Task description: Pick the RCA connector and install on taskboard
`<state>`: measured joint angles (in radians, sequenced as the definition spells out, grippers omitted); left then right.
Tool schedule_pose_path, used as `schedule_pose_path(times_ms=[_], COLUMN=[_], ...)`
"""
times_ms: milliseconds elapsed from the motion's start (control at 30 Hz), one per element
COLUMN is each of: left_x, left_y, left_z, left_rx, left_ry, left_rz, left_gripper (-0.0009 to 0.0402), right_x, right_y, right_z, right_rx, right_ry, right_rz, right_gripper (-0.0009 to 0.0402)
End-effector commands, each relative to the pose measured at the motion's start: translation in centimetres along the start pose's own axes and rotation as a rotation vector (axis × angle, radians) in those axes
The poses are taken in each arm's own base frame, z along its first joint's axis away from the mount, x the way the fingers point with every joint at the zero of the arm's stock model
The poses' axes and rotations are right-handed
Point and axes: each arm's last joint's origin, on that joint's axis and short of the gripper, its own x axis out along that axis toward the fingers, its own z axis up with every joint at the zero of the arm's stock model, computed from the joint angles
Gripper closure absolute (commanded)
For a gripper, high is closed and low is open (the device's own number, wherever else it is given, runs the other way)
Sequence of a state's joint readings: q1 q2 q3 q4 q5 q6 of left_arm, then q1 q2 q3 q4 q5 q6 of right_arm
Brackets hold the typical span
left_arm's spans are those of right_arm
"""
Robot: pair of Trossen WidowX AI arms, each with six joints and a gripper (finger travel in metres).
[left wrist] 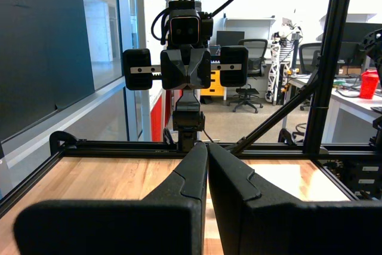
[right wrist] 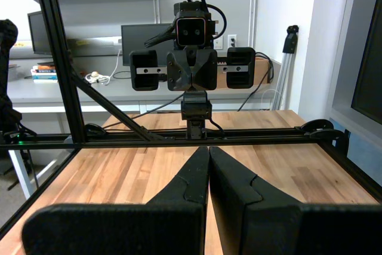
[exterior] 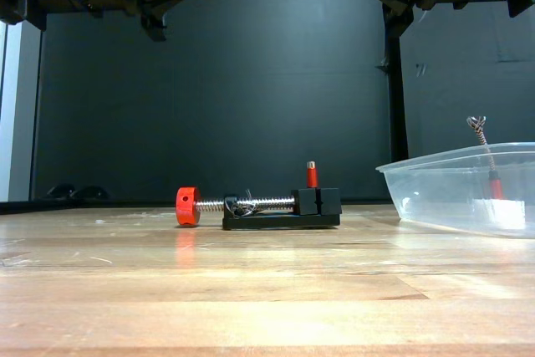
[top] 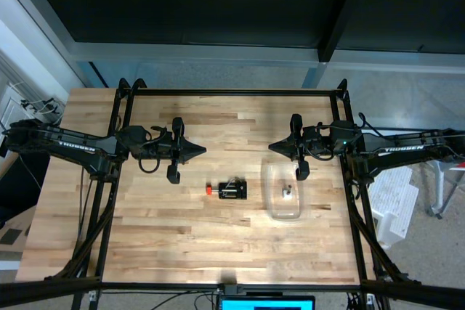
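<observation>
Wooden table [exterior: 251,307] up front, w/ taskboard [top: 232,189] mid-table, its red knob [top: 208,189] toward the left arm. Clear tray [top: 273,205] sits near it on the right; the small grey bit inside is prob. the RCA connector [top: 288,192]. Left gripper [top: 196,150] and right gripper [top: 273,148] hover high above the table, tips facing, both w/ fingers pressed together.

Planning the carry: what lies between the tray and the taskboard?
Bare wood, high view. Left gripper hovers beyond the taskboard, leftward; right gripper near the tray far end.
</observation>
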<state>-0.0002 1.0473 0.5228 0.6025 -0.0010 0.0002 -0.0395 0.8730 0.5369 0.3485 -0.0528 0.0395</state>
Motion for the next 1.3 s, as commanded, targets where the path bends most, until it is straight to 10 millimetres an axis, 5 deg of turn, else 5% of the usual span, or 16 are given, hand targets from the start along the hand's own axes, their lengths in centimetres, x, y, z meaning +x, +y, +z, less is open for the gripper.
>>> schedule_pose_path(times_ms=[33,733,1300], left_x=[0.0,0.0,0.0], left_y=[0.0,0.0,0.0], left_z=[0.0,0.0,0.0], left_rx=[0.000,0.000,0.000], left_ry=[0.000,-0.001,-0.001], left_rz=[0.000,0.000,0.000], left_gripper=[0.0393,0.0393,0.0393], right_x=[0.0,-0.1,-1.2], right_y=[0.0,0.0,1.2], right_z=[0.0,-0.3,-1.0], right_rx=[0.000,0.008,0.012], right_ry=[-0.001,0.033,0.506], right_rz=[0.000,0.000,0.025], right_gripper=[0.0393,0.0393,0.0393])
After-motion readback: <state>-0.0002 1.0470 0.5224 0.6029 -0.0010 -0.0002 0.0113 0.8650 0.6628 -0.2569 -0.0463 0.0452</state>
